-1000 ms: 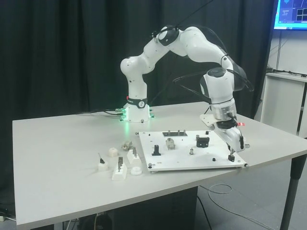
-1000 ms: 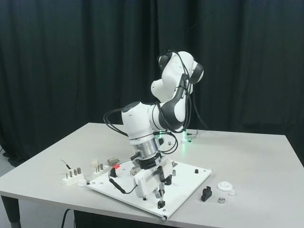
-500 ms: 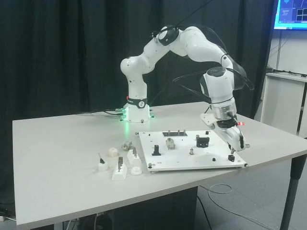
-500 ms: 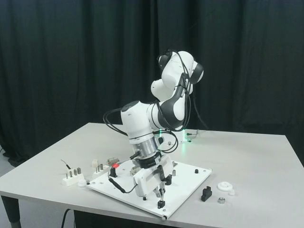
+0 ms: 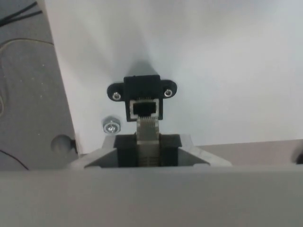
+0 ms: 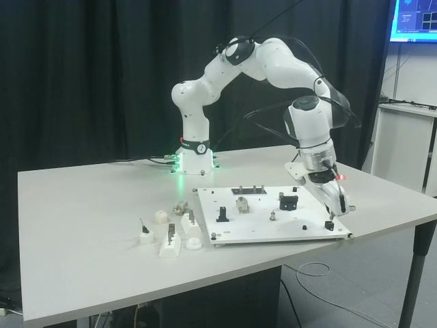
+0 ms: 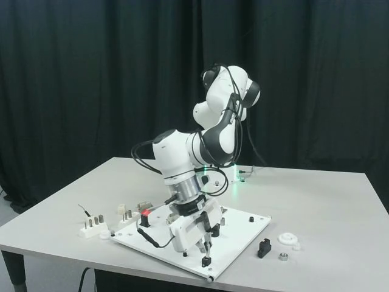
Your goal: Insert Ethernet.
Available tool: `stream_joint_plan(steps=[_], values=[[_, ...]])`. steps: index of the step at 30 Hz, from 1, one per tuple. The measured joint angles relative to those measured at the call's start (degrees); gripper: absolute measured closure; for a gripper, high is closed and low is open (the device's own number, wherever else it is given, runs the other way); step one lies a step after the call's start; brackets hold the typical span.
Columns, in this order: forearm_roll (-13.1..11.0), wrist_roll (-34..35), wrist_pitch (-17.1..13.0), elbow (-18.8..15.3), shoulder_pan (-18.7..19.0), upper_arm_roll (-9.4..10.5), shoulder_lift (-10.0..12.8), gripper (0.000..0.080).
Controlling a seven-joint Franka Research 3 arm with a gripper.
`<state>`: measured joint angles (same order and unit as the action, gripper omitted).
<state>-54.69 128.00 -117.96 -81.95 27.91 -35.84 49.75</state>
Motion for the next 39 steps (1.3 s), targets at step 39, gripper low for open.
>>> stream_joint_plan(steps=[39], values=[[-3.4, -4.2, 0.4, -0.3, -0.9, -0.05, 1.1, 0.0707]])
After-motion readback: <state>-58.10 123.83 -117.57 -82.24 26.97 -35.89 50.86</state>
